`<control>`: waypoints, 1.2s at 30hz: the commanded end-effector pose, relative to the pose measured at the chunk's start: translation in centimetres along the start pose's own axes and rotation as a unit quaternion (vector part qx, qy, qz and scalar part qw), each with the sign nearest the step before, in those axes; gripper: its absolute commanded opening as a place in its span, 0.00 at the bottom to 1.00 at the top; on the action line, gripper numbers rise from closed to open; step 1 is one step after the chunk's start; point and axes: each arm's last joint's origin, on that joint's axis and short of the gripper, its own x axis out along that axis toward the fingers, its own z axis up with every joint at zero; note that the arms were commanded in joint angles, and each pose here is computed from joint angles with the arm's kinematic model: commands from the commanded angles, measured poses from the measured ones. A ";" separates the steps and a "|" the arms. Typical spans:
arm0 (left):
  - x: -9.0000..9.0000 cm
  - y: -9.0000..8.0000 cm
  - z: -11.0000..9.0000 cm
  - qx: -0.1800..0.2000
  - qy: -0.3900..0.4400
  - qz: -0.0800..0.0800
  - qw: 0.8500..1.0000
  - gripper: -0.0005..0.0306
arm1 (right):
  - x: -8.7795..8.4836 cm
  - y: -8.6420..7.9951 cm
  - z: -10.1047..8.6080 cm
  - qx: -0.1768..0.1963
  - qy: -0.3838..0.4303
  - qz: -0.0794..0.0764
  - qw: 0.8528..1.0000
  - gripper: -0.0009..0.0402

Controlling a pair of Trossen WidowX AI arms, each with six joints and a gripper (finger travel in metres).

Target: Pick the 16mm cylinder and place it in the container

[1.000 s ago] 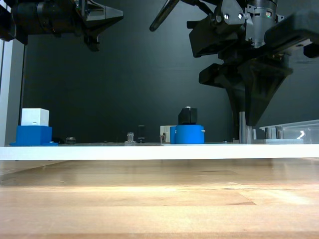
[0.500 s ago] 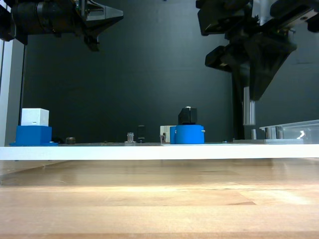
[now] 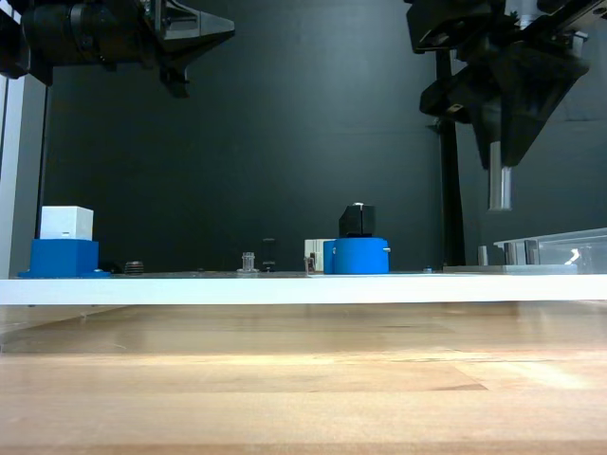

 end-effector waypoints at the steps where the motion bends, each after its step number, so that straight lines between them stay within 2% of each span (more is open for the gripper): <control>1: 0.0 0.0 0.0 0.000 0.000 0.000 1.000 0.02 | -0.3 -0.2 -0.9 0.014 0.000 0.000 1.000 0.03; 19: 0.0 0.0 0.0 0.000 0.000 0.000 1.000 0.02 | -1.7 -1.2 -6.7 0.049 0.005 -0.001 0.999 0.03; 36: 0.0 0.0 0.0 0.000 0.000 0.000 1.000 0.02 | -0.4 -1.9 -11.7 0.112 0.028 -0.003 0.993 0.03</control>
